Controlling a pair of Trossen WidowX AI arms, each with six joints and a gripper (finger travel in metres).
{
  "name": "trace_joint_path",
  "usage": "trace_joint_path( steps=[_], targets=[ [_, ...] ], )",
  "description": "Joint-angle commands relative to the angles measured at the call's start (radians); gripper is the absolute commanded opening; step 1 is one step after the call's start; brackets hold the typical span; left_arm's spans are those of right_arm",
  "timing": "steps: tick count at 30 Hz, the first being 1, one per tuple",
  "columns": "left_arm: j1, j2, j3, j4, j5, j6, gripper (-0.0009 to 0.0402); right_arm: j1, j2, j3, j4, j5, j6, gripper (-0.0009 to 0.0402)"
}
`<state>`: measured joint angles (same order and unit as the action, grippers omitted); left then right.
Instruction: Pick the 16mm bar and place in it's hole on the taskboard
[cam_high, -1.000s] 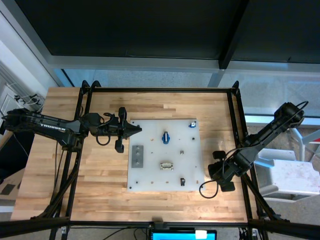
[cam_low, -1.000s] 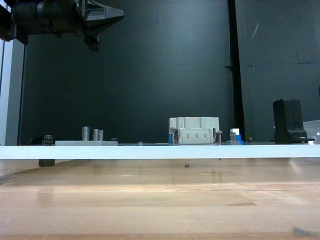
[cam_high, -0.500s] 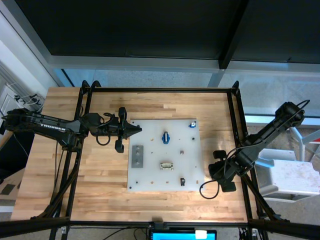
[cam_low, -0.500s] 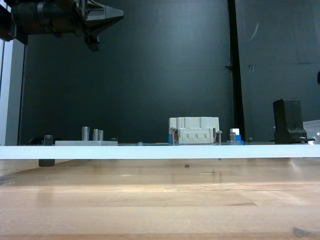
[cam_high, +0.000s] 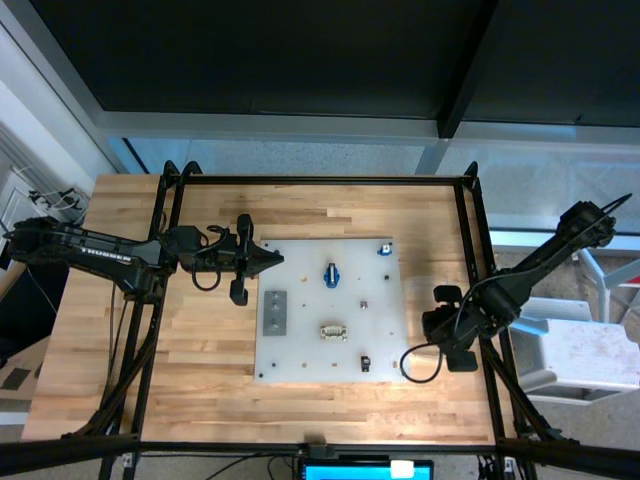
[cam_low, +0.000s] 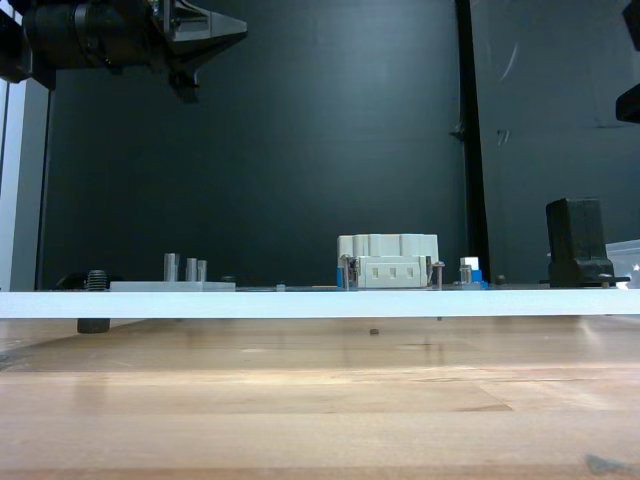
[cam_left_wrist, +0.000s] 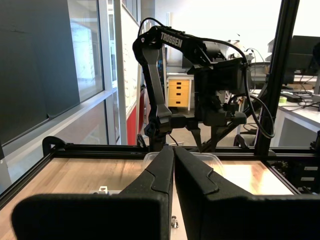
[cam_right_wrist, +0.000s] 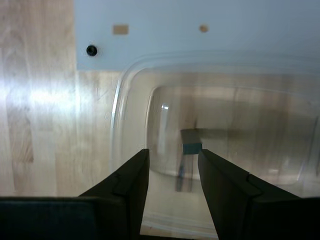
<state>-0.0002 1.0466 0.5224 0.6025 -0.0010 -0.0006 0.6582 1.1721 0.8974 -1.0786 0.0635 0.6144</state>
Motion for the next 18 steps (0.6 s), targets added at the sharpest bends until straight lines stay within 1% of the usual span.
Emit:
trace_joint_path(
  steps=[1,7,9,14,18],
  targets=[
    [0.000,0.000,0.000,0.000,0.000,0.000,0.0000,-0.001,0.000,-0.006,-0.014,0.008,-0.003,0.0161],
    [0.000,0.000,0.000,0.000,0.000,0.000,0.0000,-0.001,0.000,-0.007,-0.017,0.027,-0.007,0.0191],
    [0.000,0.000,0.000,0.000,0.000,0.000,0.0000,-0.001,0.000,-0.007,-0.018,0.042,-0.006,0.0200],
    [0.000,0.000,0.000,0.001,0.000,0.000,0.0000,0.003,0.000,-0.009,-0.029,0.045,-0.028,0.0226],
    [0.000,0.003,0.000,0.000,0.000,0.000,0.0000,0.003,0.000,-0.017,-0.027,0.050,-0.032,0.0237]
  ],
)
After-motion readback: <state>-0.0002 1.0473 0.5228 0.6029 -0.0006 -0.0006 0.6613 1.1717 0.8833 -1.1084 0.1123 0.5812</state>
